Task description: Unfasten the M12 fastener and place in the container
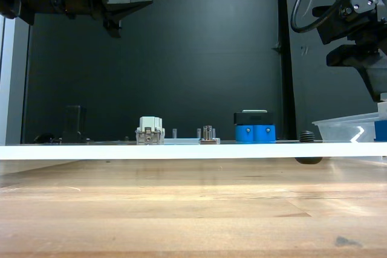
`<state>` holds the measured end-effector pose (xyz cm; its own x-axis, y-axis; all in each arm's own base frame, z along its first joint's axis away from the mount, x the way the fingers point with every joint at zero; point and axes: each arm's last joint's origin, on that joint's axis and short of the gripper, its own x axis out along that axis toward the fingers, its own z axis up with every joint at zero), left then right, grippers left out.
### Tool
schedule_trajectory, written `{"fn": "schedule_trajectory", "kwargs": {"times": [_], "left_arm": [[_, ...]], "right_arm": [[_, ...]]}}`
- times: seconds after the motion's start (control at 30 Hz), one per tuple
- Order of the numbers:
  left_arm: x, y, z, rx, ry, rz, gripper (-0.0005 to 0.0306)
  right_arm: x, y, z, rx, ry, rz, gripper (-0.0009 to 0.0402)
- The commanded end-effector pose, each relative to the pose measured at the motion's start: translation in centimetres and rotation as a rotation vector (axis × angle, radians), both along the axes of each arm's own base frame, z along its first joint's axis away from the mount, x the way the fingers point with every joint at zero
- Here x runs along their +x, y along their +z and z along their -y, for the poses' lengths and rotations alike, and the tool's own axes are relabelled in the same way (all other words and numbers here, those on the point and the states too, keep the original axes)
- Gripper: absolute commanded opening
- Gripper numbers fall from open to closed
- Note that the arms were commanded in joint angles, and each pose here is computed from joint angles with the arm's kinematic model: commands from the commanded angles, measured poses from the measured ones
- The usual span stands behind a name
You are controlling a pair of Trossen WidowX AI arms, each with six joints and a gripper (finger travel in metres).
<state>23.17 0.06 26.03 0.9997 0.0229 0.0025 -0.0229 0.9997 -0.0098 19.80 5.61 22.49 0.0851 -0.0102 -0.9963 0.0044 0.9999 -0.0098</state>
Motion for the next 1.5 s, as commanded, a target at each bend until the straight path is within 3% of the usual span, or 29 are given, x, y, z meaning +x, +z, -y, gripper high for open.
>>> {"fn": "schedule_trajectory", "kwargs": {"times": [0.03, 0.4, 1.5], "left_arm": [[0.01, -0.01, 0.00, 0.000, 0.000, 0.000, 0.0000], [0.01, 0.00, -0.01, 0.000, 0.000, 0.000, 0.0000], [0.01, 0.00, 0.00, 0.000, 0.000, 0.000, 0.0000]], "right_arm": [[0.01, 0.01, -0.02, 0.000, 0.000, -0.001, 0.0195], [0.01, 0.01, -0.02, 0.001, -0.006, -0.001, 0.0250], [0.02, 0.01, -0.02, 0.001, -0.006, 0.000, 0.0252]]}}
